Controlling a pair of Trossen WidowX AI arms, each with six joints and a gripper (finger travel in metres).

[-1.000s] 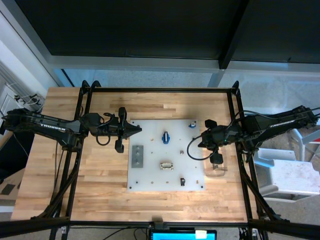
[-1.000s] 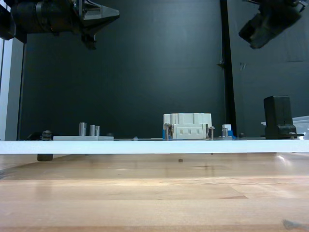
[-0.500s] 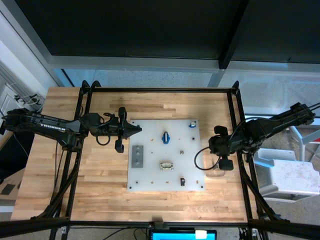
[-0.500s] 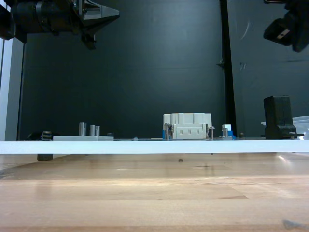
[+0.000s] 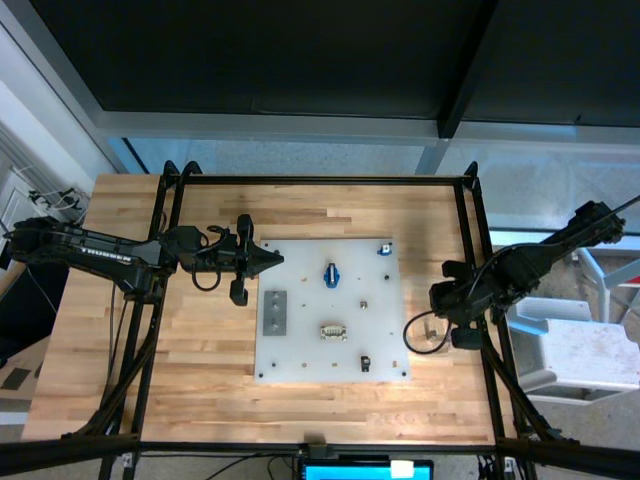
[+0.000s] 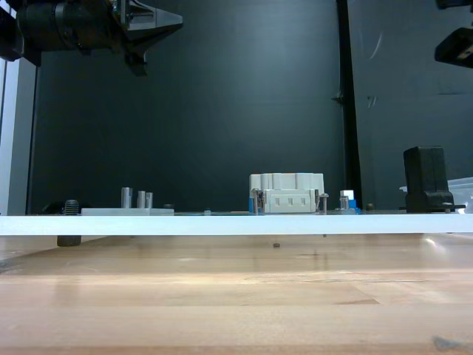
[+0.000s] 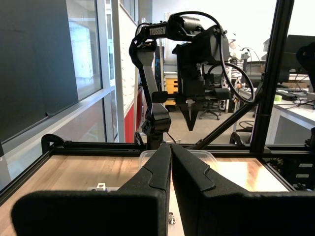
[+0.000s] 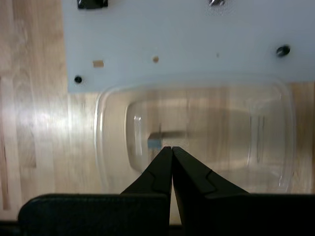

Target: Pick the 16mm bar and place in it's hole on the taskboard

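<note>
Left tool (image 5: 272,258): is hovering high over the far-left edge of the taskboard (image 5: 300,350), pointing inward, with its fingers pressing together on nothing.
Right tool (image 8: 172,150): is hanging above the clear tub (image 8: 113,98), pointing down, with its fingers pressing together on nothing.
16mm bar (image 8: 156,140): what looks like it is lying free on the tub's floor below the right tool's tips, clear of its seat and held by neither tool.
Clear tub: is sitting on the desk (image 5: 150,380), just beside the taskboard's right edge.
Grey block (image 5: 273,312): is sitting on the taskboard's left part, with three short pegs (image 6: 137,198) standing upright in it.
</note>
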